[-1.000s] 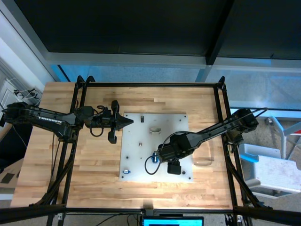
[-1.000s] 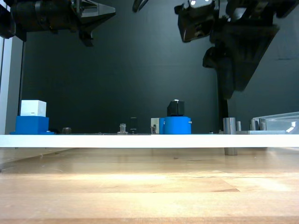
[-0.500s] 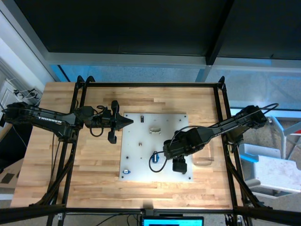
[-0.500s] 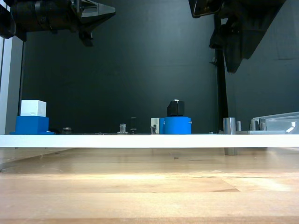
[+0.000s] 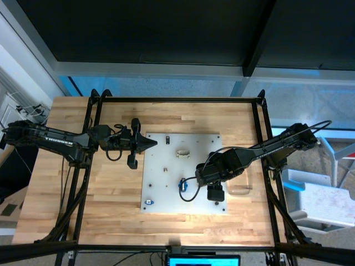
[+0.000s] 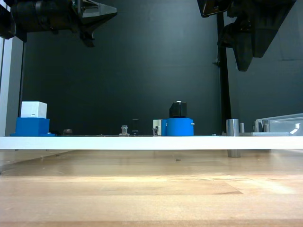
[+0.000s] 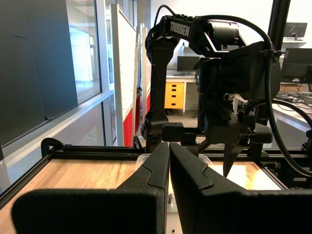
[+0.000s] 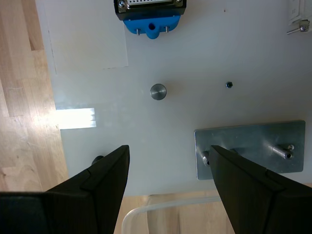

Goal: Pick the 16mm cylinder and place it in the taskboard

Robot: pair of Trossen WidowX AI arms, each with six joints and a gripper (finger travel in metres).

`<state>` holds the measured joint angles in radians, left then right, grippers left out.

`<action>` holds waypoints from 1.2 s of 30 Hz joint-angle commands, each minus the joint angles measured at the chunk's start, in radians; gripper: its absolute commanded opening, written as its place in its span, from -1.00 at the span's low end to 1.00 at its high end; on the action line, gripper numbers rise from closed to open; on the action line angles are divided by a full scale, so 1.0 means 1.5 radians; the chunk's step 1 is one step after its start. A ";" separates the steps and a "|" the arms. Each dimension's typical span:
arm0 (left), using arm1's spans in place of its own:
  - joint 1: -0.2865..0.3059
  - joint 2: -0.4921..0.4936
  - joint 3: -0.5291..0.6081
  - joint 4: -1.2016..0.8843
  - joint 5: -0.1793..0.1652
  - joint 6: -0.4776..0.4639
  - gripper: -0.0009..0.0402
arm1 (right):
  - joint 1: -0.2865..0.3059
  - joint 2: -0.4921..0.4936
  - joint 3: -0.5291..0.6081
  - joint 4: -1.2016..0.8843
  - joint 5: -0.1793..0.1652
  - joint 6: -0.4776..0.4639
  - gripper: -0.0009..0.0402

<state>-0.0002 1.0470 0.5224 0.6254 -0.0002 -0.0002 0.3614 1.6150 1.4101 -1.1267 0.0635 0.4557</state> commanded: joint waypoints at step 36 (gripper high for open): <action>0.000 0.000 0.000 0.000 0.000 0.000 -0.96 | 0.002 0.000 0.000 0.003 -0.003 0.000 0.15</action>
<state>-0.0002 1.0470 0.5224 0.6254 -0.0002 -0.0002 0.3645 1.6150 1.4101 -1.1233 0.0597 0.4557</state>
